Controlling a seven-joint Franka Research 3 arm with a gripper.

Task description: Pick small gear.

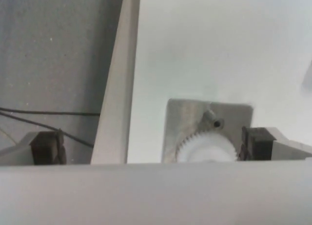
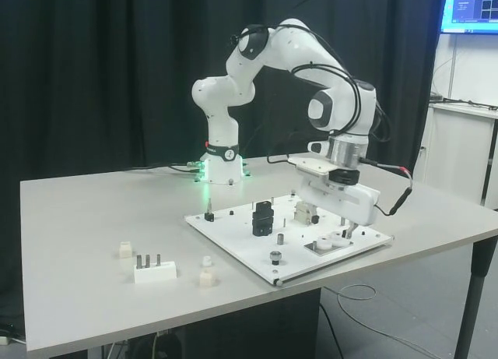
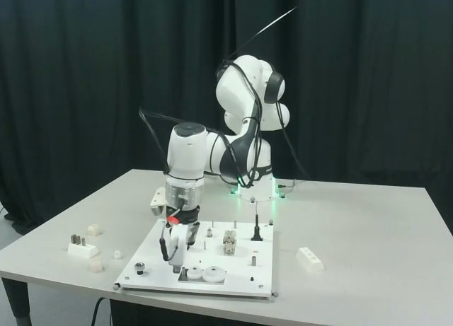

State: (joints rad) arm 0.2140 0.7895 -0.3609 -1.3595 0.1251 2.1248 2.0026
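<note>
Two white gears lie on a grey metal plate (image 1: 185, 122) at the corner of the white board (image 3: 226, 280). The small gear (image 3: 192, 272) sits beside the larger gear (image 3: 213, 274). In the first room view the small gear (image 2: 339, 237) is the one nearer my gripper (image 2: 348, 230). My gripper (image 3: 172, 259) hangs just above the board's edge, beside the small gear, and is open wide. In the wrist view a toothed white gear (image 1: 207, 149) shows close to one finger (image 1: 256, 143), half hidden by the gripper body. The gripper (image 1: 151, 147) holds nothing.
On the board (image 2: 233, 234) stand a black fixture (image 2: 263, 217) and several small pegs. Off the board lie a white block with pegs (image 2: 153, 271), small white pieces (image 2: 206, 275) and another white block (image 3: 310, 259). Black cables (image 1: 48, 120) run below the table edge.
</note>
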